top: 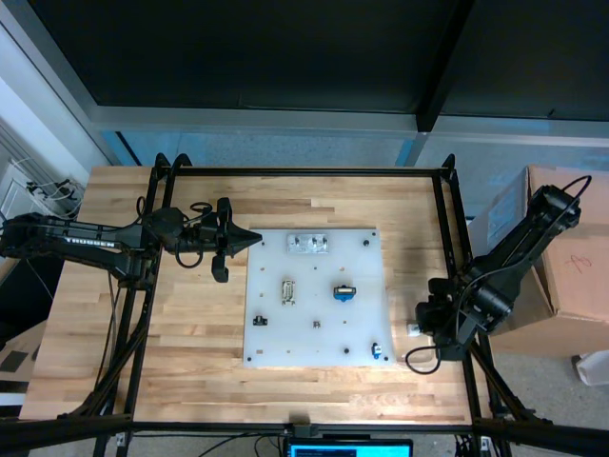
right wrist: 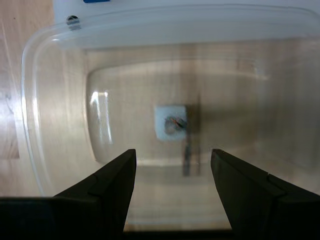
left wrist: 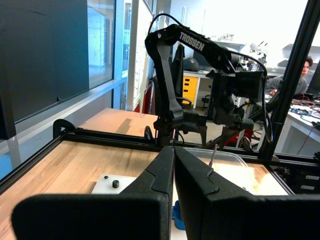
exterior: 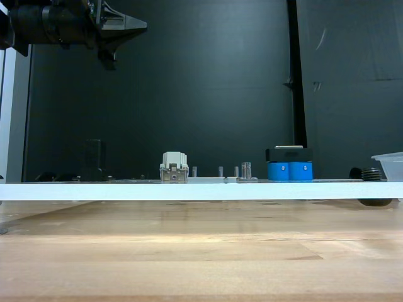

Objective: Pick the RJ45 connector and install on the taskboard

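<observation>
- the rj45 connector [right wrist: 170, 122], a small pale square block, lies free in a clear, round-cornered plastic tray [right wrist: 55, 100], at 4 o'clock off the white task board [top: 314, 314].
- the right gripper [right wrist: 172, 155] hangs above it, black fingers apart.
- the left gripper [left wrist: 173, 150], wedge fingers pressed together, hovers at the board's 10 o'clock edge.

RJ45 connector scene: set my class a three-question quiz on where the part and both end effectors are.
1. True or false: the RJ45 connector is fully in its seat.
2. The left end effector, raised over the taskboard's left edge: A open, B shut?
3. Fill in: the right end effector hovers open above the clear ___ holding the connector.
Key: 1 false, it lies free in the clear tray; 2 B; 3 tray.
</observation>
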You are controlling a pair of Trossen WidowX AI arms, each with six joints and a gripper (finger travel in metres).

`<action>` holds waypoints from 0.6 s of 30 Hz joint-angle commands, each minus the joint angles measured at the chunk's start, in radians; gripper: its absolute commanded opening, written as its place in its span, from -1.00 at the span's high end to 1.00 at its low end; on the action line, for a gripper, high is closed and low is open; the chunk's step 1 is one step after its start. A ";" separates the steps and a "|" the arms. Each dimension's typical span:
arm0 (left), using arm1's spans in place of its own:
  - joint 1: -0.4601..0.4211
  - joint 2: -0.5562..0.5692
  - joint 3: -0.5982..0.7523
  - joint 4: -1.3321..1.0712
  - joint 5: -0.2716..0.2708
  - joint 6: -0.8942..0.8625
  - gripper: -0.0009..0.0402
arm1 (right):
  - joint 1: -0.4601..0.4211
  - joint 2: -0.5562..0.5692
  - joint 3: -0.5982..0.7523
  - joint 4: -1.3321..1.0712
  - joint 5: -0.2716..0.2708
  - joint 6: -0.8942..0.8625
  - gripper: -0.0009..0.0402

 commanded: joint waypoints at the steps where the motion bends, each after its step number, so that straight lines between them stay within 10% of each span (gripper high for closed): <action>1: 0.000 0.000 0.000 0.000 0.000 0.000 0.96 | 0.000 0.018 -0.028 0.068 0.008 -0.011 0.01; 18: 0.000 0.000 0.000 0.000 0.000 0.000 0.96 | 0.000 0.018 -0.158 0.237 0.027 -0.012 0.26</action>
